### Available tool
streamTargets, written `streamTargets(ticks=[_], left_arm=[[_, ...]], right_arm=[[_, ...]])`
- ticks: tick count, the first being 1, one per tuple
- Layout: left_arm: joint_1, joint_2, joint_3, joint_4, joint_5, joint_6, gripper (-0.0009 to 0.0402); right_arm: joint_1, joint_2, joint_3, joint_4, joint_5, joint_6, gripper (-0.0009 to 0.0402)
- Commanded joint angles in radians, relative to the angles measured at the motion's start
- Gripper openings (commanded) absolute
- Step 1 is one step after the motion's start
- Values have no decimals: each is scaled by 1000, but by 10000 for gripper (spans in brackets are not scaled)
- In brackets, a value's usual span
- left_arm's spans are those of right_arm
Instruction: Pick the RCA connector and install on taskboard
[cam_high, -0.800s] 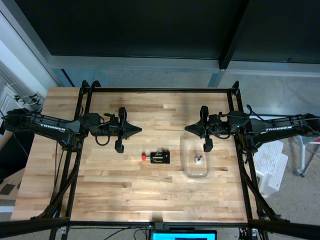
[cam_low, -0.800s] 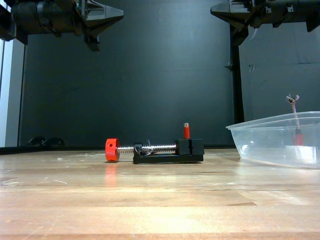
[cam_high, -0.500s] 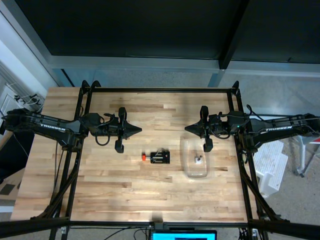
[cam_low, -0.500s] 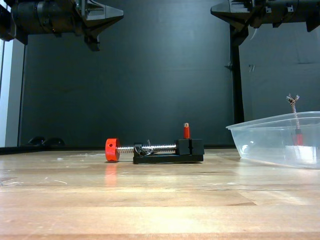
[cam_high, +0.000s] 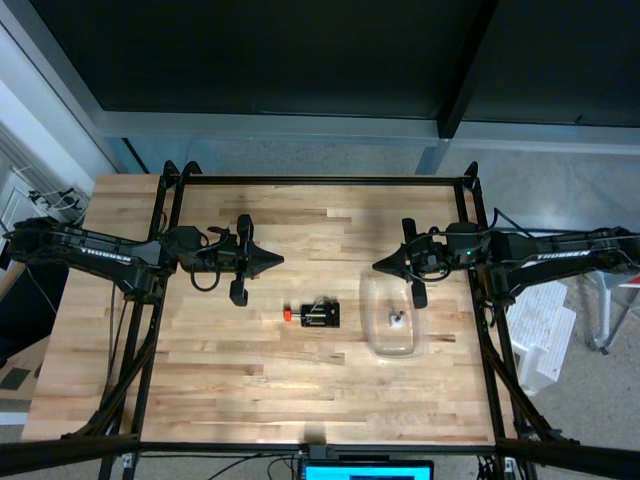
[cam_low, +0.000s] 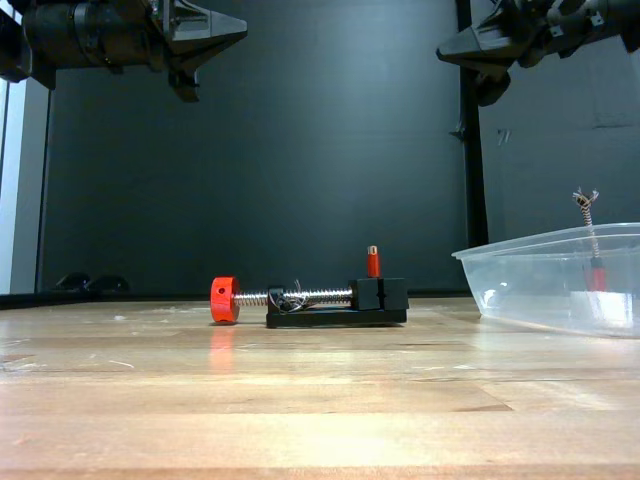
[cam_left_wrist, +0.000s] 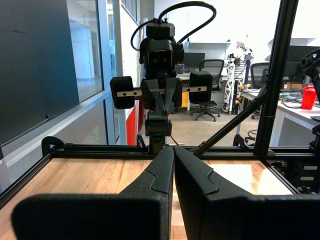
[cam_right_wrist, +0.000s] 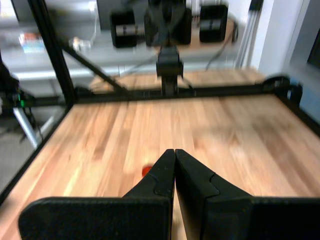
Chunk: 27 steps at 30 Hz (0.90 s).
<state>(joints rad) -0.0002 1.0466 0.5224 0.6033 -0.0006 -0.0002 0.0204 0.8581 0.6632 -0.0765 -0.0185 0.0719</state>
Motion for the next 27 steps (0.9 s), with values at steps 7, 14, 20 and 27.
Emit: streamTargets(ticks=[7, 14, 20, 27], left_arm=[[0, 1, 0, 0, 0, 0, 0], [0, 0, 0, 0, 0, 0, 0], [0, 1, 0, 0, 0, 0, 0], [0, 0, 0, 0, 0, 0, 0]], right_arm=[[60, 1, 117, -371, 3, 14, 0], [116, 1, 154, -559, 54, 43, 0], [142, 1, 161, -670, 55, 87, 0], [200, 1, 160, -761, 105, 124, 0]])
